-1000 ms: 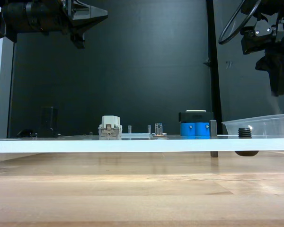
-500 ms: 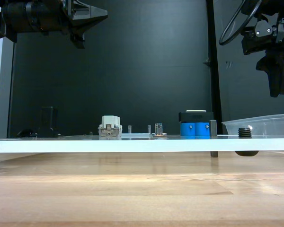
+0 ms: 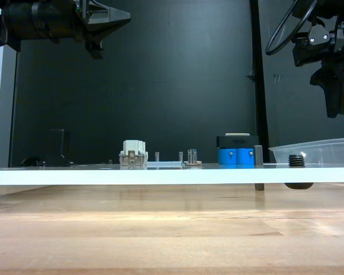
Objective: Remove the rj45 connector and place it in the container
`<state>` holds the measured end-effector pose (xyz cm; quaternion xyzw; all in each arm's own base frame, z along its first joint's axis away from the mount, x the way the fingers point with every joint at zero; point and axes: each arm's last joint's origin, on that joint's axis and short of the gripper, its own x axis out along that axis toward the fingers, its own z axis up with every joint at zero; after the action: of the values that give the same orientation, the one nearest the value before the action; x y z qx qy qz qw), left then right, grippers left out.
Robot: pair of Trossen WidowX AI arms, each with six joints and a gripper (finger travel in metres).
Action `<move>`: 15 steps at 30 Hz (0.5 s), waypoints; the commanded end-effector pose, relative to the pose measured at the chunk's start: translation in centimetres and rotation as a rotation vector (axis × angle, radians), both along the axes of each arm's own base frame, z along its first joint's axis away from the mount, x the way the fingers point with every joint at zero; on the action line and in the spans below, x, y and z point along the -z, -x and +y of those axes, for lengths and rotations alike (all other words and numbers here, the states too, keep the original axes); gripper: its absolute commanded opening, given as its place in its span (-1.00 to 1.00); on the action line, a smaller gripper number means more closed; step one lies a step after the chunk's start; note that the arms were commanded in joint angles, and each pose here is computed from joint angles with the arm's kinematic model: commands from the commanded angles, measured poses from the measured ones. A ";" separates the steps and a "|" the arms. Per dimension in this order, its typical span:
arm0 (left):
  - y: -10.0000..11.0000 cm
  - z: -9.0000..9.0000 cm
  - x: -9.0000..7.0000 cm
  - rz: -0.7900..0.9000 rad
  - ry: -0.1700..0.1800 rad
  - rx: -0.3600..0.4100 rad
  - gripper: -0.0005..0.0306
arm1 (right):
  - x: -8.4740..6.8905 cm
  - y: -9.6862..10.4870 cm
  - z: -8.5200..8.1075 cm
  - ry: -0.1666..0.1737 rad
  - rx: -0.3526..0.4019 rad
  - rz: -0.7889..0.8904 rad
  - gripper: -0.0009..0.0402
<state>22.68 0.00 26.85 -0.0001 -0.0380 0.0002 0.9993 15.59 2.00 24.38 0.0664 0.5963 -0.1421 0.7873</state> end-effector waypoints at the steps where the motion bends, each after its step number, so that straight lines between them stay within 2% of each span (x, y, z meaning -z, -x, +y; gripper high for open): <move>1: 0.0 0.0 0.0 -0.001 0.000 0.000 -0.96 | 0.0 0.0 0.0 0.004 0.001 -0.001 0.07; 15: 0.0 0.0 0.0 0.000 0.000 0.000 -0.96 | 0.0 0.0 0.0 0.009 -0.001 0.004 0.07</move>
<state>22.68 0.00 26.86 -0.0003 -0.0382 0.0004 0.9993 15.55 1.97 24.38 0.0634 0.5972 -0.1451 0.7863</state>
